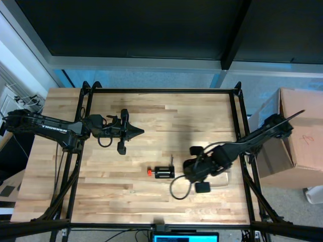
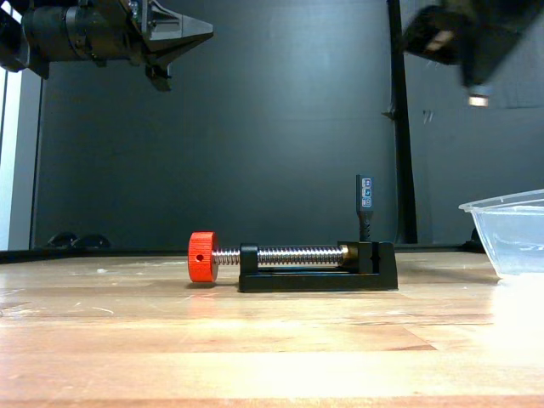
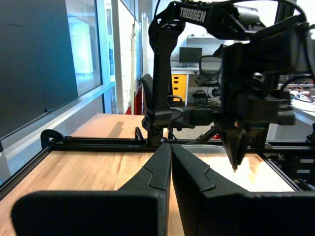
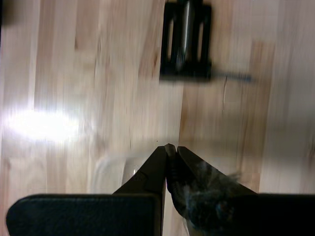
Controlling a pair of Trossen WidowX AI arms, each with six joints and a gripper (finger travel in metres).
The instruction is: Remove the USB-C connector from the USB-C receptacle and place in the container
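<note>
The USB-C connector (image 2: pixel 365 201) is a thin dark stick standing upright at the right end of a small black vise (image 2: pixel 316 265) with a red knob (image 2: pixel 201 257); it sits in its seat there, held by nothing. From above, the connector (image 1: pixel 171 160) rises just behind the vise (image 1: pixel 163 172). My right gripper (image 4: pixel 170 147) is shut and empty, hovering high above the table to the right of the vise, between it and the clear container (image 2: pixel 510 234). My left gripper (image 1: pixel 140 132) hangs shut and empty, high over the table's left middle, well away from the vise.
The clear plastic container (image 1: pixel 222 180) lies partly under the right arm (image 1: pixel 237 146) near the table's right side. A black frame rail (image 1: pixel 161 91) runs round the table. A cardboard box (image 1: pixel 298 136) stands off the right edge.
</note>
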